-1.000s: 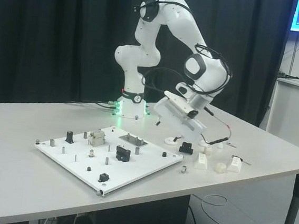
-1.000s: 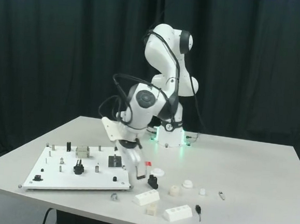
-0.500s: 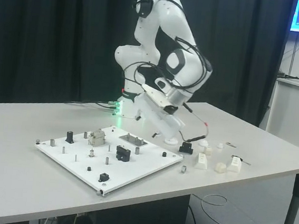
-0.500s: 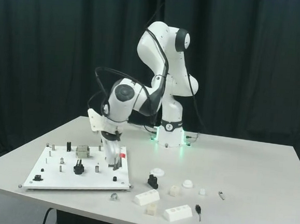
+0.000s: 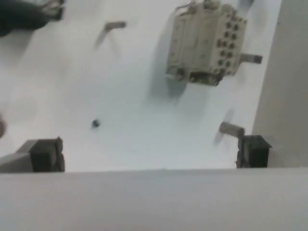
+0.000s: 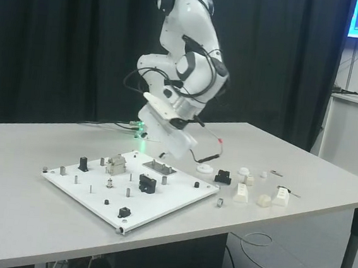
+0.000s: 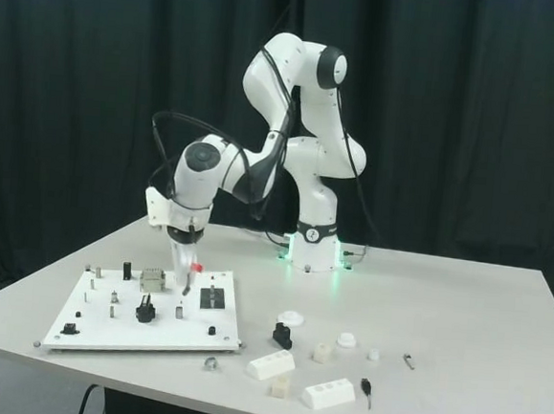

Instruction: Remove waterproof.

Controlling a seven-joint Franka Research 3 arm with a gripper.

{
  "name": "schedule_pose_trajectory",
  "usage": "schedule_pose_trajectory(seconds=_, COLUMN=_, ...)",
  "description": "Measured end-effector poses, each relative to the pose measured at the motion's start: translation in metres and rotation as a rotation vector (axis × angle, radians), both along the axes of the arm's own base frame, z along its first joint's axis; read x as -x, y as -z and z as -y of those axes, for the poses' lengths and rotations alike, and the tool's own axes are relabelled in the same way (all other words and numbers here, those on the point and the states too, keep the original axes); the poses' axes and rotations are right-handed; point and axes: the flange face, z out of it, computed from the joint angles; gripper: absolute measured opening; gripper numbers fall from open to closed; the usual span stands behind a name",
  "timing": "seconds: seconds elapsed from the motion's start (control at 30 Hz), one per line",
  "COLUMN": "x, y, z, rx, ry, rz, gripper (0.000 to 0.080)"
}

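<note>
The waterproof connector [image 6: 118, 164] is a grey multi-pin block standing near the far edge of the white board [image 6: 160, 199]. It also shows in the second room view [image 7: 152, 280] and in the wrist view [image 5: 207, 43]. My gripper [image 6: 164, 153] hangs above the board, a short way from the connector on the arm-base side [image 7: 186, 282]. In the wrist view the gripper [image 5: 149, 154] is open: two black fingertips [image 5: 45, 155] stand far apart with only bare board between them. Nothing is held. A thin cable dangles from the hand.
The board carries black parts [image 6: 146, 183], small pegs and a grey metal plate [image 6: 160, 167]. On the table beside the board lie a black part [image 6: 223, 175], several white blocks [image 6: 242, 192] and small caps. A screen and a white cabinet stand at the far right.
The arm has swung from above the loose parts on the table to above the board, ending near the connector. The hand carries nothing throughout.
</note>
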Motion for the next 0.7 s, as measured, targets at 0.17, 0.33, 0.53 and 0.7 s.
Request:
schedule_pose_trajectory(seconds=0.17, x=0.016, y=-0.005, z=0.026, rx=0.002, ry=0.012, rz=0.031, gripper=0.0800)
schedule_pose_trajectory(seconds=0.33, x=0.030, y=-0.010, z=0.051, rx=0.008, ry=0.035, rz=0.082, gripper=0.0800)
schedule_pose_trajectory(seconds=0.53, x=0.048, y=-0.017, z=0.076, rx=0.007, ry=0.073, rz=0.175, gripper=0.0800)
schedule_pose_trajectory(seconds=0.7, x=0.063, y=-0.021, z=0.093, rx=-0.008, ry=0.121, rz=0.269, gripper=0.0800)
